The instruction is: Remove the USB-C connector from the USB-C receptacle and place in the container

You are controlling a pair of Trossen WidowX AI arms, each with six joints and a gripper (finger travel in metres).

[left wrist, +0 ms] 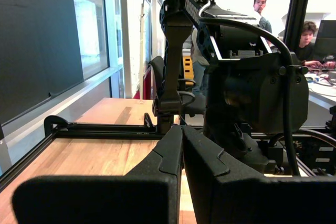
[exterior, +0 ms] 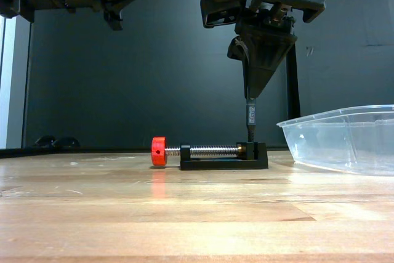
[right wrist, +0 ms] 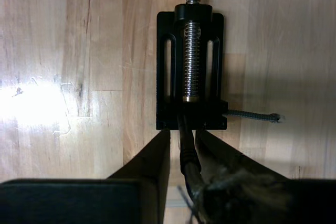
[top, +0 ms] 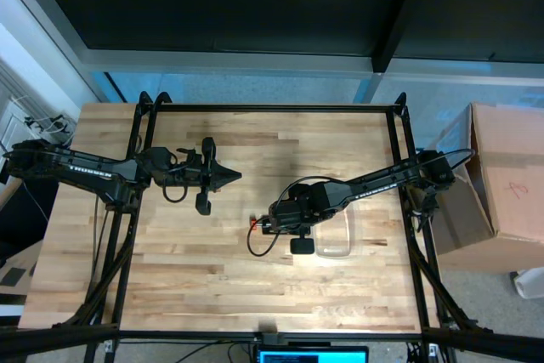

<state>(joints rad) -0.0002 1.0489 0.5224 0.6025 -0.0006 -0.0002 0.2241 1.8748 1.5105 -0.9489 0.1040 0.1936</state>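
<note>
Right gripper point(exterior: 250, 98): points straight down over the middle of the bench point(top: 212, 286), closed narrow on the USB-C plug point(exterior: 250, 116).
USB-C plug: held upright between the fingers point(right wrist: 152, 153). Its lower end reaches the end block of the clamp point(exterior: 224, 155). The views do not show whether it is fully seated in the socket, which is hidden there.
Cord: a dark cord point(right wrist: 188, 165) runs back from the plug between the fingers.
Clamp: a small black screw clamp lying flat on the bench, with a steel threaded rod point(right wrist: 191, 59) along its length and a red knob point(exterior: 159, 151) at the end away from the plug.
Thin wire: a grey wire point(right wrist: 253, 115) lies on the bench, sticking out from the clamp's side.
Container: a clear plastic tub point(exterior: 345, 140) stands on the bench just beside the clamp, on the side of the right arm. The plug is outside it, and only its own clear walls and the bench show through.
Left gripper point(top: 229, 176): raised above the bench on the left side, well apart from the clamp and tub. Its fingers point(left wrist: 163, 156) are pressed together, holding nothing.
Cardboard box point(top: 501, 184): stands beyond the right edge of the bench.
</note>
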